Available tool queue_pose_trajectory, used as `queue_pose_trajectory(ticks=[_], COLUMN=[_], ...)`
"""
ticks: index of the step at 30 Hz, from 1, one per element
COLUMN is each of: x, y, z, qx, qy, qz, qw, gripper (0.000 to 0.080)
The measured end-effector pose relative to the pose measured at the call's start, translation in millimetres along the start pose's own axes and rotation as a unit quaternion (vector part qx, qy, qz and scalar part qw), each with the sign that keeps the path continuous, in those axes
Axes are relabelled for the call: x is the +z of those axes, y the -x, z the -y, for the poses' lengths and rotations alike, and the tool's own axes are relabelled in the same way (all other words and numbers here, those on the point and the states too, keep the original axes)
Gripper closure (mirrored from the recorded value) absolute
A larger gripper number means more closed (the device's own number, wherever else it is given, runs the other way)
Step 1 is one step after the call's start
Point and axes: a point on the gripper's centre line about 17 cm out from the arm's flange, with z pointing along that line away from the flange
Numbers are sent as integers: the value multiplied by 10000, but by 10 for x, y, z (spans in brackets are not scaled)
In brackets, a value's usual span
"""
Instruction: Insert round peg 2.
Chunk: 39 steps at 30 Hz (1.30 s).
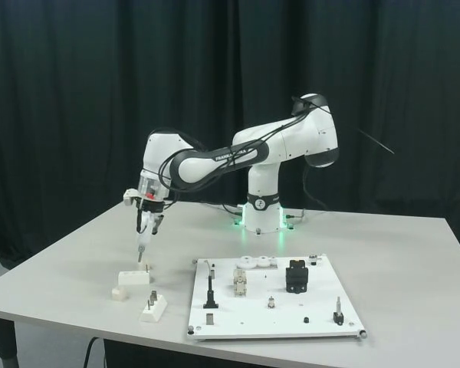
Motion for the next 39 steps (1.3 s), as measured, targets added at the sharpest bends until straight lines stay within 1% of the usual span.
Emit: queue_pose_trajectory(ticks=[10,39], x=[-75,-135], y=[-57,-96], z=[-11,39], qx=[-58,-83], qy=[60,13], qz=[-47,-80], qw=[10000,9999], gripper=[743,743])
